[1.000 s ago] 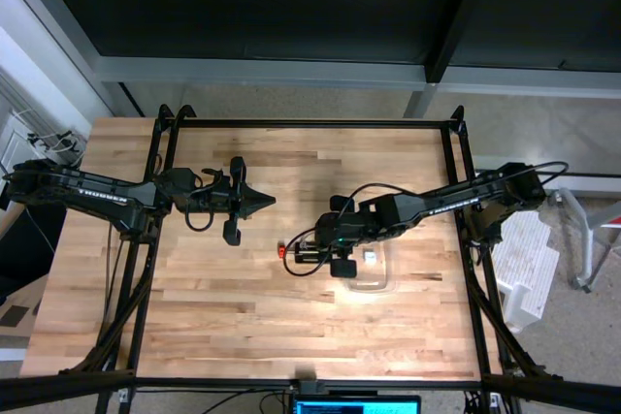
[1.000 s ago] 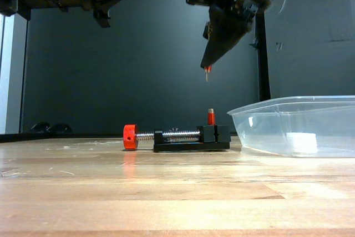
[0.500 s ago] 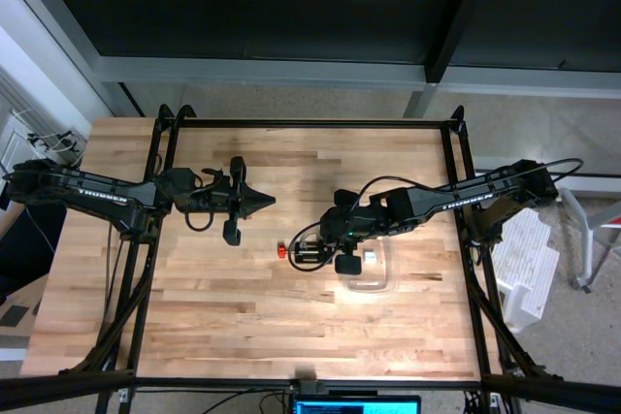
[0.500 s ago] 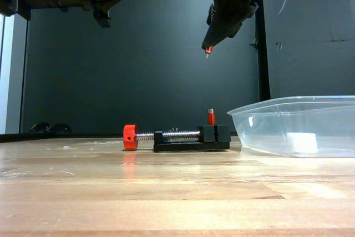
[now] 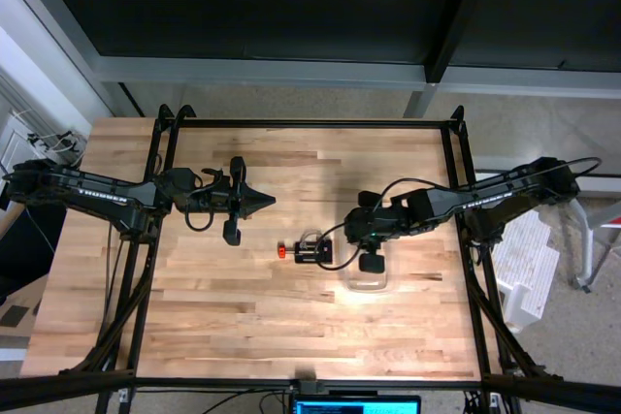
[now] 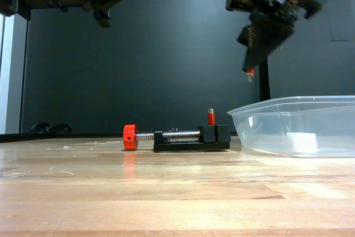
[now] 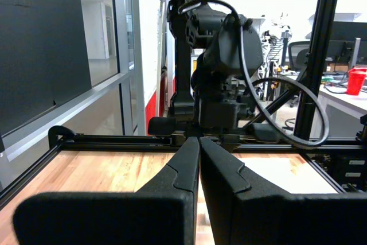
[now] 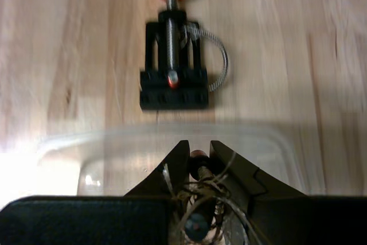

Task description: Remove the RCA connector from the receptacle and place in the container

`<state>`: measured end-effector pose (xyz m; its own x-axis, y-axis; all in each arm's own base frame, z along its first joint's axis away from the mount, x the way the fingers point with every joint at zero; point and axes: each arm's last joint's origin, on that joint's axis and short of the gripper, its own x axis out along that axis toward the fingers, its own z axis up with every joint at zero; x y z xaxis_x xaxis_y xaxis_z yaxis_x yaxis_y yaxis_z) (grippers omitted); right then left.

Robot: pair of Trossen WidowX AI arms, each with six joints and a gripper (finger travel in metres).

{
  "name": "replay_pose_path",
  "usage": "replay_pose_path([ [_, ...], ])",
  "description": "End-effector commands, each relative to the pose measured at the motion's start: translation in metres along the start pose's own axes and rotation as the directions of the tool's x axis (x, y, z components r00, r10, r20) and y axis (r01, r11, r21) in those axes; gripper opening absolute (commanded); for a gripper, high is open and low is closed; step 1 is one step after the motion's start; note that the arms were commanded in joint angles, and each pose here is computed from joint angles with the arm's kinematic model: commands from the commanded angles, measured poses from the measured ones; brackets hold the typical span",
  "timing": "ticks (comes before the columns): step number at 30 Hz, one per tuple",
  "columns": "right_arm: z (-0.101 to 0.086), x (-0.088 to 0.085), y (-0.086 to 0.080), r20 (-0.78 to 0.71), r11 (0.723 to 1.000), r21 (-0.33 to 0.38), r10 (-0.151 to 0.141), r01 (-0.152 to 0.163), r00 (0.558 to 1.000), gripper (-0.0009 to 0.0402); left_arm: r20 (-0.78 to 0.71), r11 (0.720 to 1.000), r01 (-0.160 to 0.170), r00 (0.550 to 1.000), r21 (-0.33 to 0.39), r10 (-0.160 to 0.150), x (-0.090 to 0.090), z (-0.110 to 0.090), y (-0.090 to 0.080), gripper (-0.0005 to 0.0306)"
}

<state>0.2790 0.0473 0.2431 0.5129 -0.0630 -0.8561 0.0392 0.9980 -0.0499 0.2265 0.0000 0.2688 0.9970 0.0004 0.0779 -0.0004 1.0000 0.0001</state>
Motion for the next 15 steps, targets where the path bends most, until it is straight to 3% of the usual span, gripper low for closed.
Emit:
replay_pose_path([
  [1,-0.012,0.005,-0.001,-0.032,1.0,-0.001,-0.007,0.007,0.999,0.0,0.0,1.0,0.0,1.0,0.0,0.0,0.0,0.0,0.0,0.0],
  [15,-0.058,0.03,-0.005,-0.192,0.999,0.016,-0.036,0.04,0.981,0.0001,0.0,1.0,0.0,1.0,0.0,0.0,0.0,0.0,0.0,0.0],
])
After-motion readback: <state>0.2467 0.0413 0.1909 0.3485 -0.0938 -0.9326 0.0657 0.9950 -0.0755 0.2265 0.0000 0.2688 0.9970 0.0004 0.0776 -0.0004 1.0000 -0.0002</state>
